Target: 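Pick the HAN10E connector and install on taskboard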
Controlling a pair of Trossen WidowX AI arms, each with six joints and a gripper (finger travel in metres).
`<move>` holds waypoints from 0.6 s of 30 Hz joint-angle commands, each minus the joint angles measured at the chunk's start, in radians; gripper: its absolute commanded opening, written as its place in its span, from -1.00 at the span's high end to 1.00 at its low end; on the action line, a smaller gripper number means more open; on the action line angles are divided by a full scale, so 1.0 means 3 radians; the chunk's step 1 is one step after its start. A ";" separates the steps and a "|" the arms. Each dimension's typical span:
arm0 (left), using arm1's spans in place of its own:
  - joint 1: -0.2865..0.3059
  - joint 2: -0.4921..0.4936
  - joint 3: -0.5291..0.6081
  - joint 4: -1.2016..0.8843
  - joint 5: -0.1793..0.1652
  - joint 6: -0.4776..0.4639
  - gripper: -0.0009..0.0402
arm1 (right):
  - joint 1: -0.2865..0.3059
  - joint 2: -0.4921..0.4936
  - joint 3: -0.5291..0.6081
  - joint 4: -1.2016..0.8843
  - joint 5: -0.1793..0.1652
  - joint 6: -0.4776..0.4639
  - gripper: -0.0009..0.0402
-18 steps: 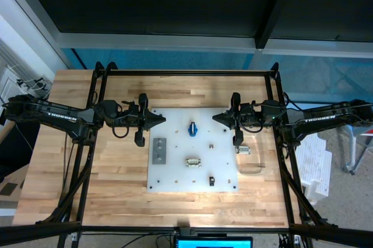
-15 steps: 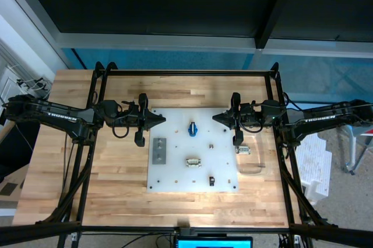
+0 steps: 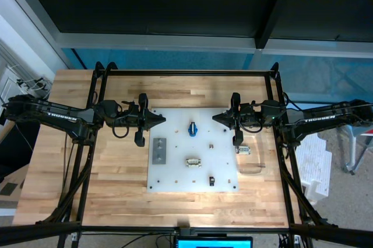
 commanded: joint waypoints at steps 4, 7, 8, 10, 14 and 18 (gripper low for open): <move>0.0000 0.0000 0.0000 0.0001 0.0001 0.0000 0.95 | 0.0000 -0.0003 0.0029 -0.0134 -0.0001 0.0219 0.96; 0.0000 0.0000 0.0000 0.0001 0.0001 0.0000 0.95 | 0.0001 -0.0001 0.0189 -0.0680 -0.0001 0.0224 0.96; 0.0000 0.0000 0.0000 0.0000 0.0001 0.0000 0.95 | 0.0001 0.0000 0.0258 -0.0885 -0.0001 0.0229 0.96; 0.0000 0.0000 0.0000 0.0000 0.0001 0.0000 0.95 | 0.0001 0.0000 0.0390 -0.1280 -0.0003 0.0271 0.96; 0.0000 0.0000 0.0000 0.0000 0.0001 0.0000 0.95 | 0.0005 0.0000 0.0698 -0.2111 -0.0003 0.0287 0.96; 0.0000 0.0000 0.0000 0.0000 0.0001 0.0000 0.95 | 0.0010 0.0001 0.0996 -0.2862 -0.0003 0.0299 0.96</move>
